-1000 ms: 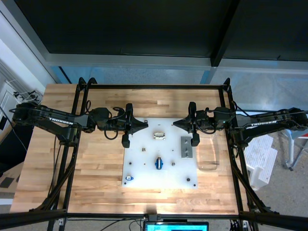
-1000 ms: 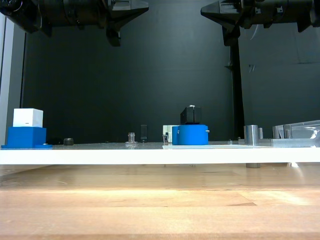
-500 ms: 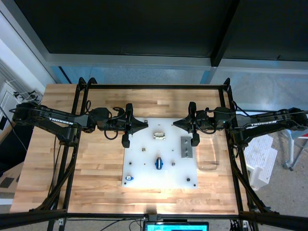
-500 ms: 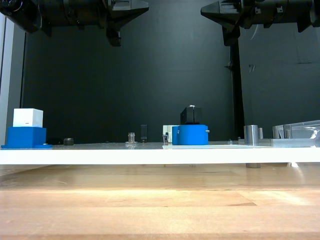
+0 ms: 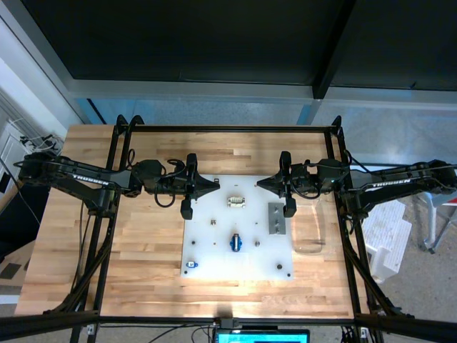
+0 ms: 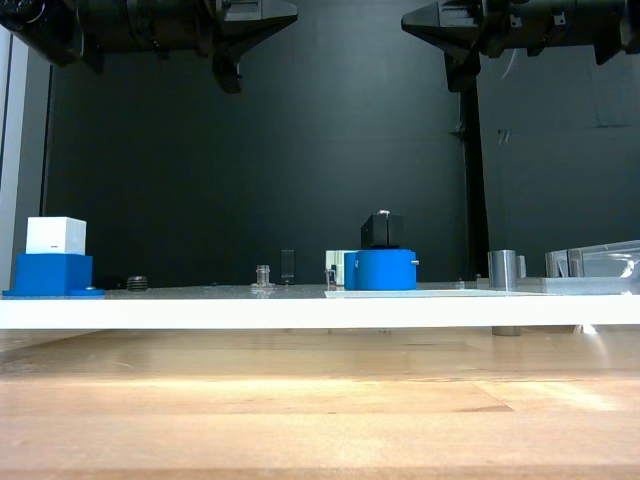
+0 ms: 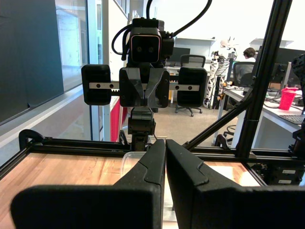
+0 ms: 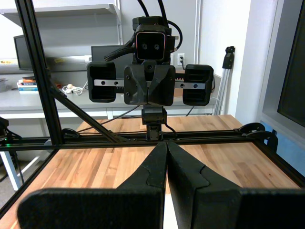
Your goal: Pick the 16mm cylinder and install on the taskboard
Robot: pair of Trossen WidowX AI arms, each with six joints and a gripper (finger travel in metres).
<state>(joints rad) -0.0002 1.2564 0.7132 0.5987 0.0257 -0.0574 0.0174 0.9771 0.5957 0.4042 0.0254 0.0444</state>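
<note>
The taskboard (image 5: 214, 246) is laid mid-frame on the table (image 5: 143, 271), with a tray (image 5: 308, 230) just beside its right edge. Over the board's upper edge the left gripper (image 5: 216, 185) is held at left and the right gripper (image 5: 258, 184) at right, with a connector (image 5: 235, 202) set on the board below the gap.

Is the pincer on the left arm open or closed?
Shut: the left tool, high over the far left corner of the taskboard, shows no gap at its tip and holds nothing. The right tool, opposite, is shut too.
</note>
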